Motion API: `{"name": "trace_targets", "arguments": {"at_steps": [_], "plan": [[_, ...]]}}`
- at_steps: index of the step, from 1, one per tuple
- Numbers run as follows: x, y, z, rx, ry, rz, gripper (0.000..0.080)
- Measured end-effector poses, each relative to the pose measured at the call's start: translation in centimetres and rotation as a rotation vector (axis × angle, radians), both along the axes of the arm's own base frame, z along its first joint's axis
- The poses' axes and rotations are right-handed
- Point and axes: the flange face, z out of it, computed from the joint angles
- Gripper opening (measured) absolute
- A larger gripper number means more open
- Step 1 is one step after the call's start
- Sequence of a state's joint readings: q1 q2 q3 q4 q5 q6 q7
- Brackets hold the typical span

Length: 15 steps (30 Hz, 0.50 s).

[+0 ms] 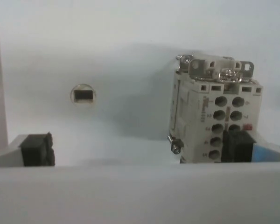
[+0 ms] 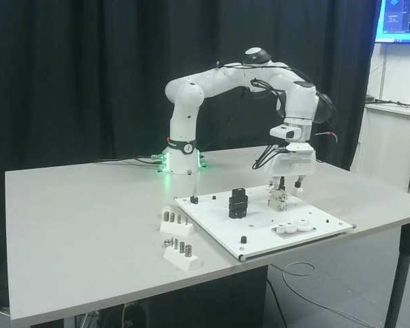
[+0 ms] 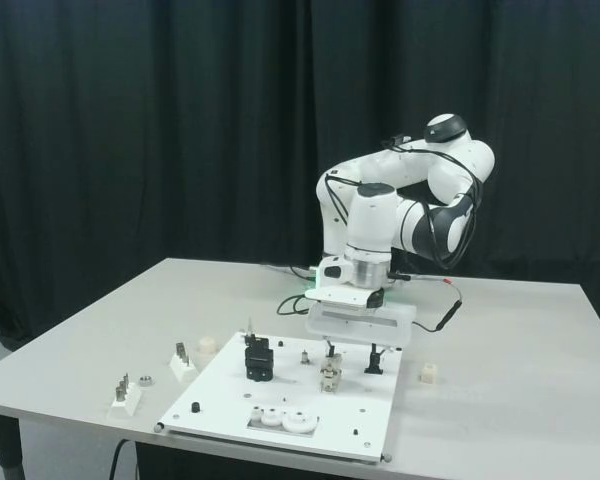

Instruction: Insert waterproof.

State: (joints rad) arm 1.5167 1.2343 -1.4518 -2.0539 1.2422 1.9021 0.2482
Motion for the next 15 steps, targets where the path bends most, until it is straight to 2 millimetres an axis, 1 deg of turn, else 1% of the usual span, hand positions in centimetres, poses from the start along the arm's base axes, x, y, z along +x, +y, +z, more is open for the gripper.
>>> {"name": "trace_targets", "arguments": {"at_steps": [9, 15], "plan": [[-0.29, -0.15, -0.87, -0.002, 0.000, -0.005, 0.0800], [-0.35, 0.00, -0.80, -0.004, -0.005, -0.002, 0.0800]]}}
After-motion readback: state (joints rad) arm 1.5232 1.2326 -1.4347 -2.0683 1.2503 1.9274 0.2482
